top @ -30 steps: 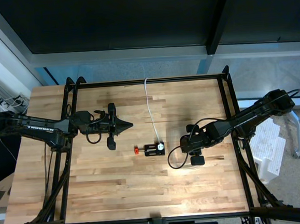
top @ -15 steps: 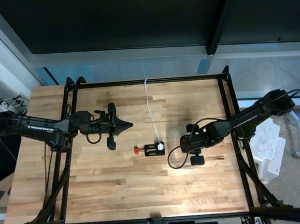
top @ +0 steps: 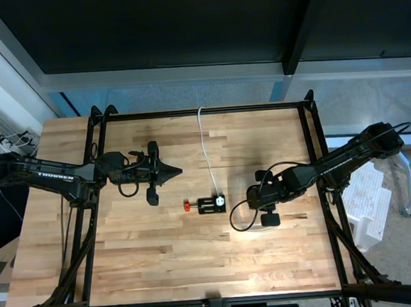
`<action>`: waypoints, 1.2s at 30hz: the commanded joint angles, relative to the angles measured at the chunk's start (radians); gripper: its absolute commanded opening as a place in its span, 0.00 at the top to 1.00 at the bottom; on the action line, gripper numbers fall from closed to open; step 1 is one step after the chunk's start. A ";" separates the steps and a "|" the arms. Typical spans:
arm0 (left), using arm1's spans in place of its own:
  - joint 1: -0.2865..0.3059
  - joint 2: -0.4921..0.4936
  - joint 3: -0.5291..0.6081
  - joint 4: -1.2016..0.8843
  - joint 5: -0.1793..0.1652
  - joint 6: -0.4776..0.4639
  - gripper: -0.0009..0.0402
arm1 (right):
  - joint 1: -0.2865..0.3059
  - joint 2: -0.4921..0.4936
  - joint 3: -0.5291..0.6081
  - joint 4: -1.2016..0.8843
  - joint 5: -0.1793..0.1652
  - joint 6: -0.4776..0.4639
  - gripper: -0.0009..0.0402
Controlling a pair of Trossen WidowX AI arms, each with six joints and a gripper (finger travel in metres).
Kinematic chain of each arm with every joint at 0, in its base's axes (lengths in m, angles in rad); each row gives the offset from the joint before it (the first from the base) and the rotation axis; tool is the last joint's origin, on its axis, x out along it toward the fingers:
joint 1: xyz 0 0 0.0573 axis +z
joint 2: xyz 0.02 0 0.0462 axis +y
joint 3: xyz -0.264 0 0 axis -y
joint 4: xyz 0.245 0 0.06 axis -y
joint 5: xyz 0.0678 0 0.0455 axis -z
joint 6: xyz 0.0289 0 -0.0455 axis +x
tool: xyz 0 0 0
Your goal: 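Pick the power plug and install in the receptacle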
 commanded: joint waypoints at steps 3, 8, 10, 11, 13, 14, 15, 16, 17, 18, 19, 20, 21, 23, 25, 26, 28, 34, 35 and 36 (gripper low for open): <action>0.000 0.000 0.000 0.000 0.000 0.000 0.98 | 0.000 -0.003 0.001 0.000 0.000 0.000 0.98; 0.000 0.000 0.000 0.000 0.000 0.000 0.98 | 0.000 -0.012 0.001 -0.002 0.000 0.000 0.98; 0.000 0.000 0.000 0.000 0.000 0.000 0.98 | 0.000 -0.014 0.003 -0.006 0.000 0.000 0.98; 0.000 0.000 0.000 0.000 0.000 0.000 0.98 | 0.000 -0.015 0.005 -0.007 0.000 0.000 0.98; 0.000 0.000 0.000 0.000 0.000 0.000 0.98 | 0.000 -0.017 0.007 -0.009 0.000 -0.001 0.98; 0.000 0.000 0.000 0.000 0.000 0.000 0.98 | 0.000 -0.017 0.008 -0.009 0.000 -0.001 0.98; 0.000 0.000 0.000 0.000 0.000 0.000 0.98 | 0.000 -0.018 0.009 -0.010 0.000 -0.001 0.98; 0.000 0.000 0.000 0.001 0.000 0.000 0.98 | 0.000 -0.021 0.009 -0.010 0.000 -0.002 0.98; 0.000 0.000 0.000 0.000 0.000 0.000 0.98 | 0.000 -0.024 0.010 -0.013 0.000 -0.003 0.98; 0.000 0.000 0.000 0.000 0.000 0.000 0.98 | 0.000 -0.024 0.014 -0.021 0.000 -0.004 0.98; 0.000 0.000 0.000 0.000 0.000 0.000 0.98 | 0.000 -0.027 0.021 -0.036 0.001 -0.005 0.98; 0.000 0.000 0.000 0.000 0.000 0.000 0.98 | 0.000 -0.029 0.029 -0.051 0.008 -0.007 0.98; 0.000 0.000 0.000 0.000 0.000 0.000 0.98 | 0.000 -0.029 0.039 -0.067 0.009 -0.009 0.98; 0.000 0.000 0.000 0.000 0.000 0.000 0.98 | 0.000 -0.037 0.058 -0.089 0.011 -0.015 0.98; 0.000 0.000 0.000 0.000 0.000 0.000 0.98 | 0.000 -0.044 0.074 -0.104 0.011 -0.016 0.98; 0.000 0.000 0.000 0.000 0.000 0.000 0.98 | 0.000 -0.047 0.083 -0.113 0.011 -0.016 0.98; 0.000 0.000 0.000 0.000 0.000 0.000 0.98 | 0.000 -0.053 0.105 -0.140 0.011 -0.016 0.98; 0.000 0.000 0.000 0.000 0.000 0.000 0.98 | 0.000 -0.074 0.170 -0.205 0.014 -0.015 0.98; 0.000 0.000 0.000 0.000 0.000 0.000 0.98 | 0.000 -0.075 0.180 -0.217 0.015 -0.015 0.98; 0.000 0.000 0.000 0.000 0.000 0.000 0.98 | 0.000 -0.076 0.191 -0.230 0.015 -0.014 0.98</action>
